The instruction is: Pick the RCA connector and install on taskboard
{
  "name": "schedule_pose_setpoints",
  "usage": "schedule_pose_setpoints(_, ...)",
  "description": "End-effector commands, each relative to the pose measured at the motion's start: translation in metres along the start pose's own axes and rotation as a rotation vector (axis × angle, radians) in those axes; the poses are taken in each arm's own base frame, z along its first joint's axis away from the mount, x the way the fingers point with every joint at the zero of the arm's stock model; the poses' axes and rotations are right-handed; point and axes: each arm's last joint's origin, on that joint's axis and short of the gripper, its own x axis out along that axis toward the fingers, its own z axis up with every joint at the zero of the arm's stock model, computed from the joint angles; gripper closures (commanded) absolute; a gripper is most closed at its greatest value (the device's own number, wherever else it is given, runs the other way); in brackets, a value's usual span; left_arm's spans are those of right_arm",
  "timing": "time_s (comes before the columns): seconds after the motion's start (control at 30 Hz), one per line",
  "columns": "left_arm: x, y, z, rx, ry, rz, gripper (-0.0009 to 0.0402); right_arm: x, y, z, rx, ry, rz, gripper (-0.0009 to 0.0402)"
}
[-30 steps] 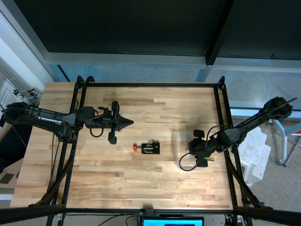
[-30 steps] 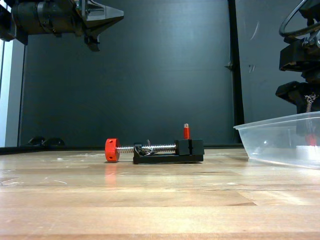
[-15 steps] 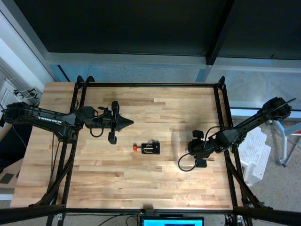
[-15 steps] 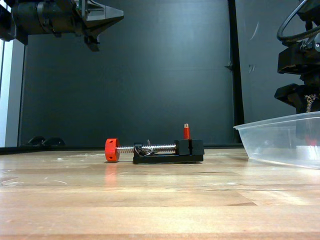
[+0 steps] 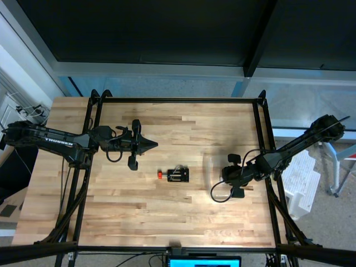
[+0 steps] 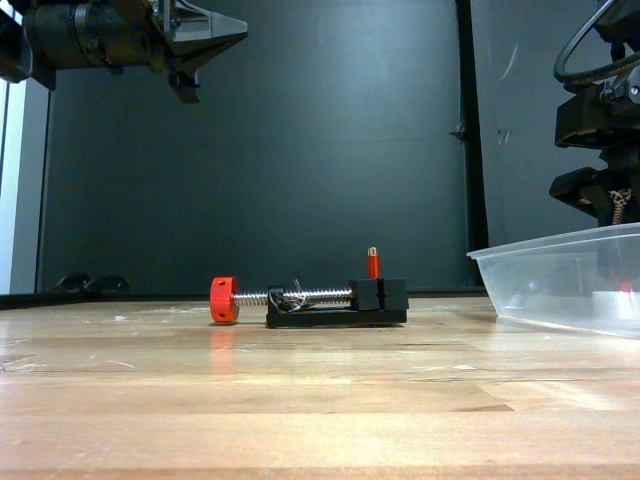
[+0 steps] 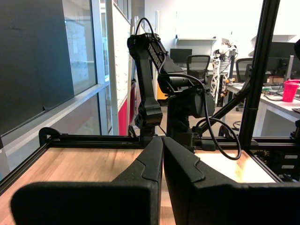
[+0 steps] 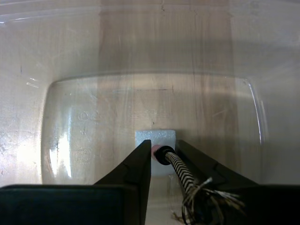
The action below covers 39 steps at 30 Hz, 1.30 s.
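The RCA connector (image 8: pixel 161 153), a small dark plug with a pinkish tip and a braided black-and-white cable, sits between the fingers of my right gripper (image 8: pixel 163 142), which is shut on it over the clear tray. From above, my right gripper (image 5: pixel 229 177) is right of the taskboard (image 5: pixel 178 175), a small black block with a red-orange tab. At table height the taskboard (image 6: pixel 336 301) shows a screw, a red knob and an upright orange pin. My left gripper (image 5: pixel 151 145) hangs shut and holds nothing, up and left of the taskboard, with its fingers (image 7: pixel 154 150) pressed together.
The clear plastic tray (image 6: pixel 530 270) stands on the right side of the wooden table. A small white cube (image 8: pixel 155 137) lies on the tray's floor just under the connector's tip. A black metal frame (image 5: pixel 178 100) borders the table.
My right gripper has risen a little over the tray and shifted slightly left. The left arm and the taskboard have not moved.
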Motion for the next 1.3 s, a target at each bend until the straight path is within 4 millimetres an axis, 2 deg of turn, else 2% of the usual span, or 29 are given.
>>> schedule_pose_setpoints(0.03, 0.000, 0.000, 0.000, 0.000, 0.000, 0.000, 0.0393, 0.000, 0.000, 0.000, 0.000, 0.000, 0.000, 0.0353)
schedule_pose_setpoints(0.27, 0.000, 0.000, 0.000, 0.000, 0.000, 0.000, 0.0393, 0.000, 0.000, 0.000, 0.000, -0.002, 0.000, 0.0393)
schedule_pose_setpoints(0.77, 0.000, 0.000, 0.000, 0.000, 0.000, 0.000, 0.0393, -0.008, 0.001, 0.007, -0.006, -0.007, -0.001, 0.0393)
schedule_pose_setpoints(0.97, 0.000, 0.000, 0.000, 0.000, 0.000, 0.000, 0.0393, -0.024, -0.001, 0.014, -0.007, -0.006, -0.007, 0.0393)
schedule_pose_setpoints(1.3, 0.000, 0.000, 0.000, 0.000, 0.000, 0.000, 0.0393, -0.070, -0.006, 0.039, 0.003, -0.007, -0.012, 0.0393)
